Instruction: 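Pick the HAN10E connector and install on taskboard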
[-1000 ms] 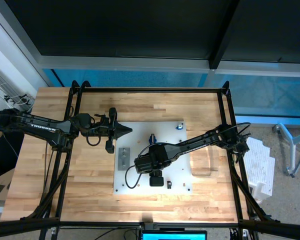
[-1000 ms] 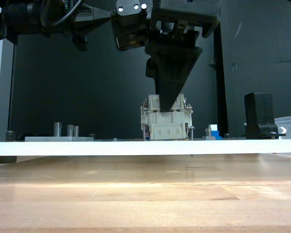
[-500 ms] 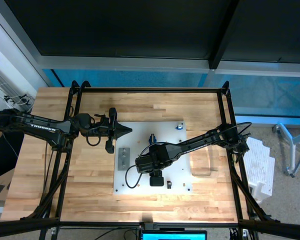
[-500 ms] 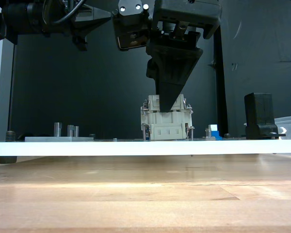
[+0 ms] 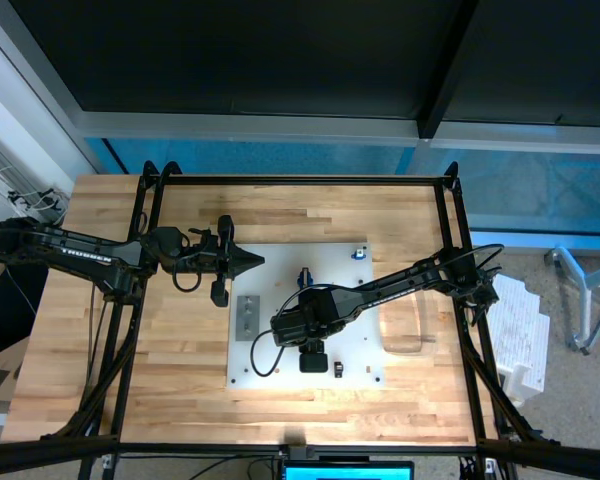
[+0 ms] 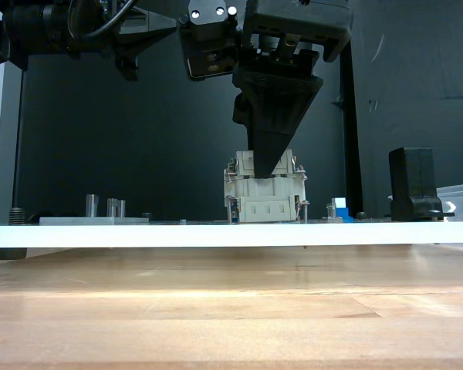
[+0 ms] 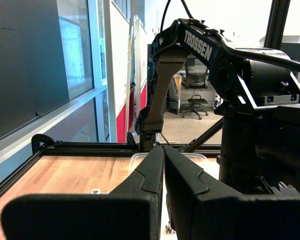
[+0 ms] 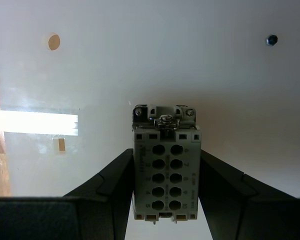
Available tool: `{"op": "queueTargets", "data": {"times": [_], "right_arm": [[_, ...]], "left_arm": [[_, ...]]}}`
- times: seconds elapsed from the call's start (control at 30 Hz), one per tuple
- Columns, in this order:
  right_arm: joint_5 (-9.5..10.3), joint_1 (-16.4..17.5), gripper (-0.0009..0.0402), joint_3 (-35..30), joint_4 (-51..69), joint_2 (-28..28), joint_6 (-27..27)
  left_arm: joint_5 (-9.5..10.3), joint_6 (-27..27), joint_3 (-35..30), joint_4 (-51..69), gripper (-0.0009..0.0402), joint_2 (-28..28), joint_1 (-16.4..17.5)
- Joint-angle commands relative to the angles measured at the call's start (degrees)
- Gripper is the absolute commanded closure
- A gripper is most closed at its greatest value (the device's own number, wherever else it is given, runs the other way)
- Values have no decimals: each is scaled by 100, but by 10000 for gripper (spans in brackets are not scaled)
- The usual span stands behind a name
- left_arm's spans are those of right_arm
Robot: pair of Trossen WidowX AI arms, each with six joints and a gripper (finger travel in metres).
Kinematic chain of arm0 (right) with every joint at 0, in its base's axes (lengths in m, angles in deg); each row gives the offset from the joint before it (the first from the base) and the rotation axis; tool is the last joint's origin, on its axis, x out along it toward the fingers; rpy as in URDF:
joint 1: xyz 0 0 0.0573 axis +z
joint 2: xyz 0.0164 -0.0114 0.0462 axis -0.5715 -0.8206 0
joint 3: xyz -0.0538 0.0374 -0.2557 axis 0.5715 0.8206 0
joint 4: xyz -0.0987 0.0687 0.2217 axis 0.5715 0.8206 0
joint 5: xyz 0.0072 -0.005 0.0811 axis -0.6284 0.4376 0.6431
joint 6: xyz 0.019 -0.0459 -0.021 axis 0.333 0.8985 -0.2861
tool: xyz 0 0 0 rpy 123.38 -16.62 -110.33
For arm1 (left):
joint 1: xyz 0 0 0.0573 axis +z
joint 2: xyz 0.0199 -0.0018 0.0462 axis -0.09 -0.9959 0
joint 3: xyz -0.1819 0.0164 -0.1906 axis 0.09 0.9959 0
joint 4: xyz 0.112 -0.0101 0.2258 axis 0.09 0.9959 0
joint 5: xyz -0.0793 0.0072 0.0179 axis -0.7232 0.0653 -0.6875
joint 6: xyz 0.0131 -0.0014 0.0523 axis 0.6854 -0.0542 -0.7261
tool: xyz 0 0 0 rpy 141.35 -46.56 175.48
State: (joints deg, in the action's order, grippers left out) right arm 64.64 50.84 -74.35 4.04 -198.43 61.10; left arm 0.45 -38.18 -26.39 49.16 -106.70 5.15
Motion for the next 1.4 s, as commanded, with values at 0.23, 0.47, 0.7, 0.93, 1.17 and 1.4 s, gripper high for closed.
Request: {"op": "queueTargets", "data": {"times": [0.23, 0.47, 0.7, 0.93, 1.17, 1.4], "right_arm": [[-2, 0, 177, 0, -44, 68, -7], [-26, 0, 85, 0, -37, 166, -2], [-155, 0, 53, 0, 162, 398, 2], [-157, 0, 59, 0, 225, 575, 17], [-155, 0, 64, 0, 227, 586, 20], [-155, 0, 64, 0, 225, 603, 26]], "left_arm": [[0, -2, -2, -2, 392, -2, 0], [0, -2, -2, -2, 392, -2, 0], [0, -2, -2, -2, 392, -2, 0], [0, -2, -2, -2, 392, -2, 0], [0, -2, -2, -2, 392, -2, 0], [0, -2, -2, -2, 392, -2, 0]]}}
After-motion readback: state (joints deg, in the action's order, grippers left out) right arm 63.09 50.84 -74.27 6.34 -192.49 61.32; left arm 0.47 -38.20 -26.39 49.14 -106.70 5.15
